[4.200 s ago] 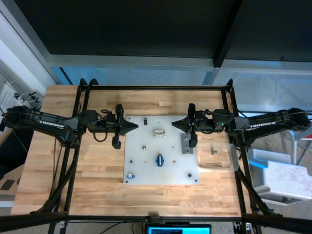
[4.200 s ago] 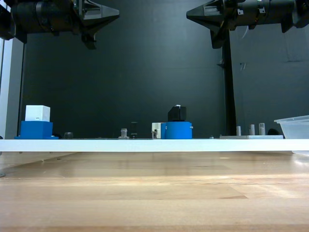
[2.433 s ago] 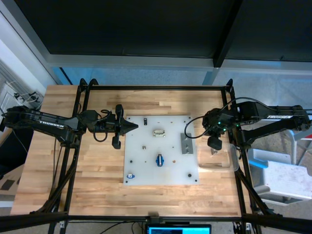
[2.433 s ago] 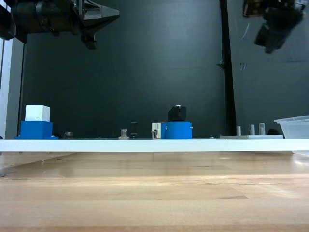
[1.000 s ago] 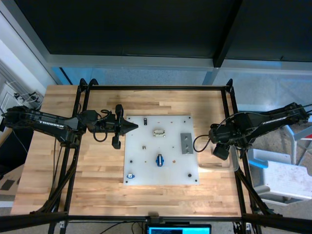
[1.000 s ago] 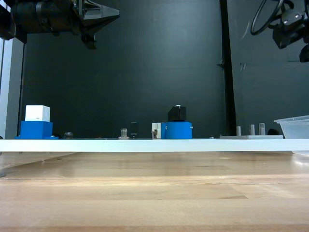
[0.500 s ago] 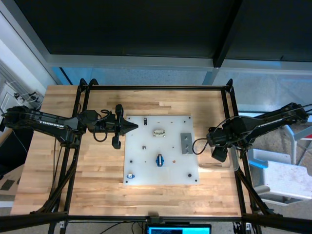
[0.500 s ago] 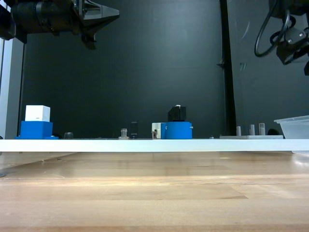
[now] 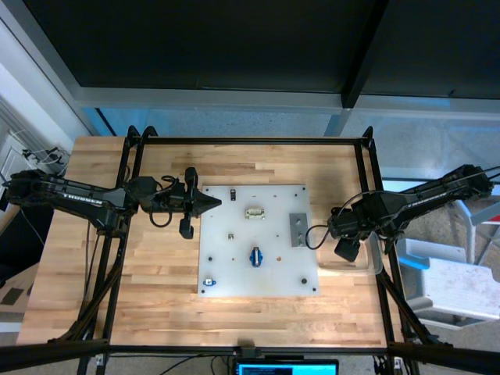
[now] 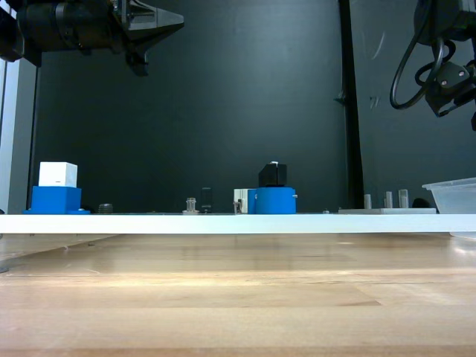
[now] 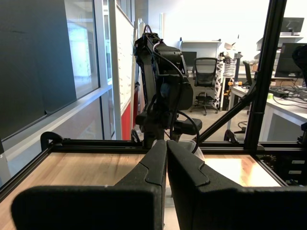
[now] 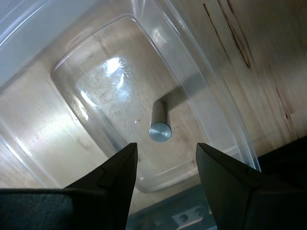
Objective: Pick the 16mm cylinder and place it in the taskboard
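The 16mm cylinder (image 12: 159, 122) is a short silvery peg lying on its side inside the clear plastic tray (image 12: 96, 91). My right gripper (image 12: 166, 146) hangs over it, open, with its fingers (image 12: 115, 175) either side of the peg and above it. From above, the right gripper (image 9: 344, 248) covers the tray (image 9: 376, 262) and hides the peg. The taskboard (image 9: 234, 266) is a white square plate at the table's middle. My left gripper (image 9: 211, 201) is shut and held high off the board's left edge, with nothing in it (image 11: 166, 143).
On the board stand a grey block with pegs (image 9: 299, 229), a beige connector (image 9: 253, 212), a blue part (image 9: 255, 256) and a black knob (image 9: 302, 280). A black frame (image 9: 250, 141) rings the table. The tray (image 10: 451, 195) sits beside the board's right edge.
My right arm left the board's right edge, swung out over the tray and came down toward it, shifting slightly left in the last second. The left arm has stayed put.
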Action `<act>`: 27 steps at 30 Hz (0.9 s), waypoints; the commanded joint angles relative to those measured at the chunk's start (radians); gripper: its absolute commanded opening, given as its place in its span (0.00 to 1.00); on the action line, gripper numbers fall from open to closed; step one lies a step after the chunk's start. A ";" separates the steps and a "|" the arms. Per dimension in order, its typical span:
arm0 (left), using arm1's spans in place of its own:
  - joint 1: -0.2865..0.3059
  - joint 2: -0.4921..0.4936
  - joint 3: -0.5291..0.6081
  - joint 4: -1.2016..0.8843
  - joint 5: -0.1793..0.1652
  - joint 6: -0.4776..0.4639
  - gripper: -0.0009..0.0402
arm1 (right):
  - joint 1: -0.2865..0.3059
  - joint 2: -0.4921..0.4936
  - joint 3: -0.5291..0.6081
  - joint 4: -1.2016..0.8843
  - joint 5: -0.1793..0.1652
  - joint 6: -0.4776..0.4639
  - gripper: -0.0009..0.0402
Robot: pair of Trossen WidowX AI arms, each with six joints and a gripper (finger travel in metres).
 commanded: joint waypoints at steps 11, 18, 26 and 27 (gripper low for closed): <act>0.000 0.000 0.000 0.000 0.000 0.000 0.02 | 0.006 0.042 -0.051 0.079 0.027 0.027 0.43; 0.000 0.000 0.000 0.000 0.000 0.000 0.02 | 0.013 0.046 -0.082 0.116 0.026 0.034 0.43; 0.000 0.000 0.000 0.000 0.000 0.000 0.02 | 0.024 0.055 -0.117 0.175 0.017 0.034 0.43; 0.000 0.000 0.000 0.000 0.000 0.000 0.02 | 0.025 0.055 -0.119 0.174 0.016 0.035 0.43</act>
